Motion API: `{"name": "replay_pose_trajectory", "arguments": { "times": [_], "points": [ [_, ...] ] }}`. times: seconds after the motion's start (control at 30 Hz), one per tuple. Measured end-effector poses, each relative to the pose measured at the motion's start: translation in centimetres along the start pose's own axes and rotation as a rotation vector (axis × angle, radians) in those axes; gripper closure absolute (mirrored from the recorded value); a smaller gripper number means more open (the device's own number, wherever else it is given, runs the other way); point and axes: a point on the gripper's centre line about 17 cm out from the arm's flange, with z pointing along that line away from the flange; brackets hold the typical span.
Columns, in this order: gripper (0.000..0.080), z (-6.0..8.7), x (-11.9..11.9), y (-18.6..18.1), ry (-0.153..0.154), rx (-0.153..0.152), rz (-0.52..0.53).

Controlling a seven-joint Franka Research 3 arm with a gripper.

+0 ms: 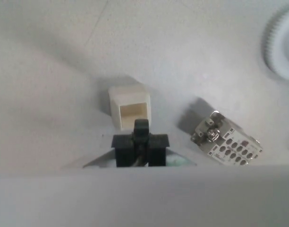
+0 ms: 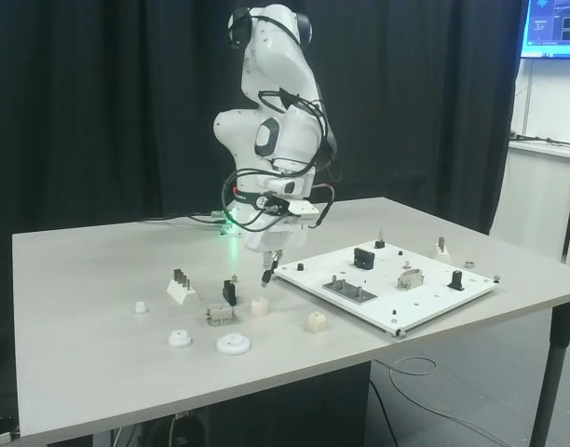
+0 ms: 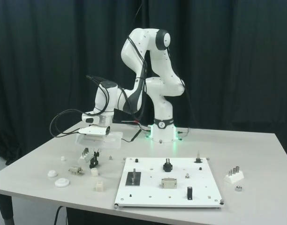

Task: Insert USB.

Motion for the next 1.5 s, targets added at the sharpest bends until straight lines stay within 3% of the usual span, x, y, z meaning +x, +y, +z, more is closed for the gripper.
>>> {"name": "replay_pose_trajectory", "arguments": {
  "times": [1.03,1.23,1.5],
  "points": [
    [0.0747,-1.1,1.1,0.5,0.008,-0.008,-0.004],
    [0.0747,-1.7,2.5,0.0,0.030,-0.005,-0.035],
    [0.0747,-3.4,5.7,-1.2,0.091,0.023,-0.080]
  ]
}}
